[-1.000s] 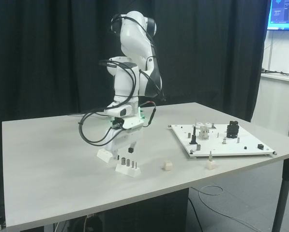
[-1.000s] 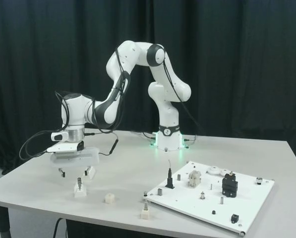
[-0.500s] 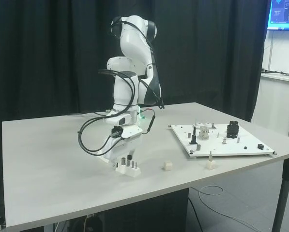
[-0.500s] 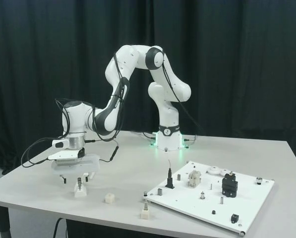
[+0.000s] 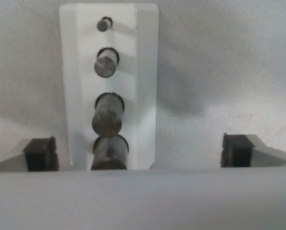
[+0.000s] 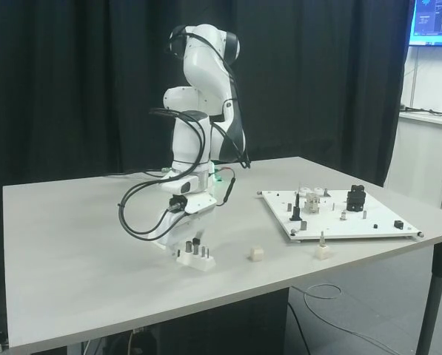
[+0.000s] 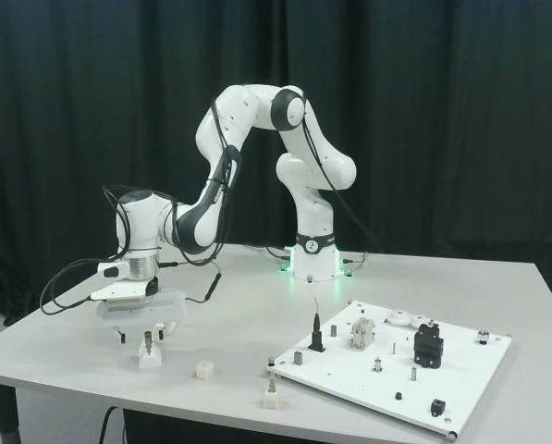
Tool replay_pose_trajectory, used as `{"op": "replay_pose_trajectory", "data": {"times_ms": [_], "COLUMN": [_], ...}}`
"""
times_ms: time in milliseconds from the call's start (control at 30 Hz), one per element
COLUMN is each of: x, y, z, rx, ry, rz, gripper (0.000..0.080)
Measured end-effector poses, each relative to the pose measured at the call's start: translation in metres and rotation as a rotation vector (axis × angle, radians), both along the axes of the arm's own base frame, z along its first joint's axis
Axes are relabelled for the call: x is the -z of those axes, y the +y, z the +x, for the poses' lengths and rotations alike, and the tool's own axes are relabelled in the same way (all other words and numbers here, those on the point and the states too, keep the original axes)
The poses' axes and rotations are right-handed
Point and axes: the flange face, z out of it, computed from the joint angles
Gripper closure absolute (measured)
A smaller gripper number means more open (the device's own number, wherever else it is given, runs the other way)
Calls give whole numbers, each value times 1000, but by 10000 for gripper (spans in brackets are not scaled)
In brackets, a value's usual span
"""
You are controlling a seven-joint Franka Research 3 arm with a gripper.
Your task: Pick round peg 4.
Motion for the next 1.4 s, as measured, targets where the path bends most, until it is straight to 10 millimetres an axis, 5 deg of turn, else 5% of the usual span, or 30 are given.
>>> {"op": "replay_pose_trajectory", "data": {"times_ms": [233, 267, 433, 467, 633, 667, 967, 1400], "x": [0, 0, 2, 2, 3, 3, -6, -50], "y": [-1, 0, 1, 2, 4, 4, 7, 9], "z": [-1, -1, -1, -1, -1, -1, -2, -1], "rx": [-1, 0, 5, 4, 6, 6, 3, 1], "ry": [1, 0, -2, -2, -1, 0, 15, 10], "rz": [1, 2, 16, 18, 30, 31, 46, 58], "gripper": [3, 290, 290, 470, 470, 651, 650, 649]}}
